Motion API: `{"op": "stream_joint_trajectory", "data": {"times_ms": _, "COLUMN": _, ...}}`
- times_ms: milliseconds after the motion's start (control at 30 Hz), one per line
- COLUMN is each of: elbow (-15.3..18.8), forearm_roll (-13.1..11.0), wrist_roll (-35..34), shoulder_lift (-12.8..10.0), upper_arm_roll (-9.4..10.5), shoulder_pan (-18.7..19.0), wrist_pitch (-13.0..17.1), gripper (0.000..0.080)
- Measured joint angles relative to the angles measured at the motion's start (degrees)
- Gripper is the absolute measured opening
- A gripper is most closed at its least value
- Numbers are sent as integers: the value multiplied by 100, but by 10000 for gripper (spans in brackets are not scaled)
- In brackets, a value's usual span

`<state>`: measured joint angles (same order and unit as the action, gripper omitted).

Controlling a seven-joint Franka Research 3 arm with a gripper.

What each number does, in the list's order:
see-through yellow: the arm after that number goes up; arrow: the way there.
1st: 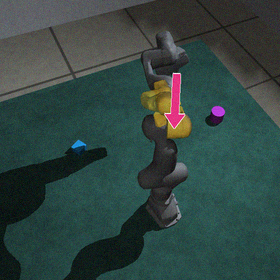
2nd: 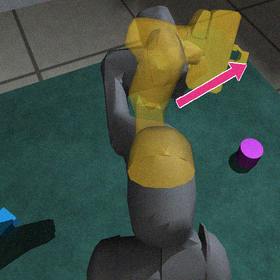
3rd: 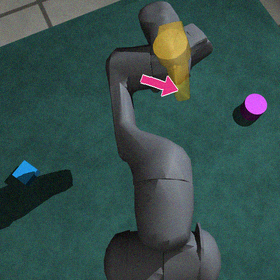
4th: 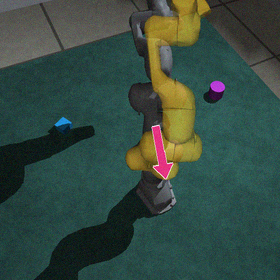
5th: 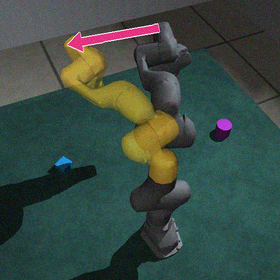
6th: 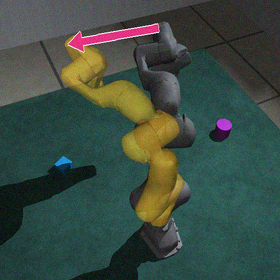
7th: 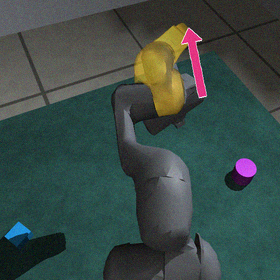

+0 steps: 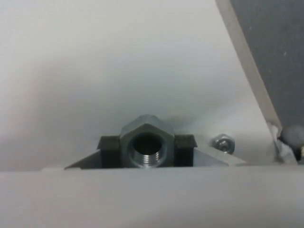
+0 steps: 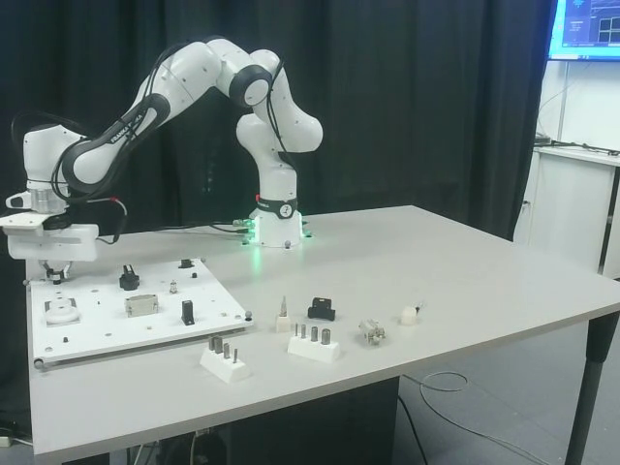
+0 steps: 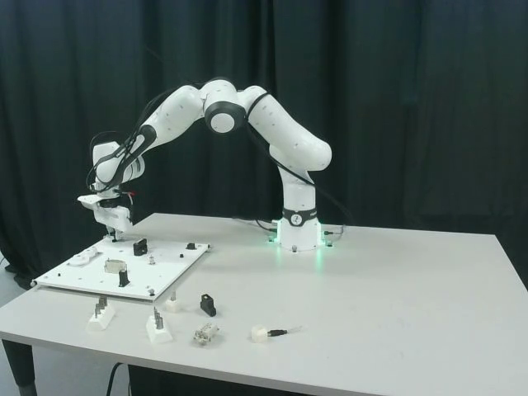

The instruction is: Insert bolt 4.

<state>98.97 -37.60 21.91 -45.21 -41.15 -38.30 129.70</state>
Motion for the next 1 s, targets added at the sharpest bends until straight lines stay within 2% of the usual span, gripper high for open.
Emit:
{"op": "stream_joint_trajectory", "data": {"times_ms": 500, "elbow": -7, "forearm_roll": -28, "wrist_roll": -1866, "shoulder_lift": 0, "upper_arm_roll": -1, "shoulder_pan": -1, "wrist_pitch": -41, "gripper": 225}}
{"op": "stream_joint_trajectory", "data": {"times_ms": 1000, "elbow": -9, "forearm_roll": -32, "wrist_roll": -4327, "shoulder_lift": 5, "upper_arm_roll": -1, "shoulder_pan": 5, "wrist_pitch": -64, "gripper": 225}}
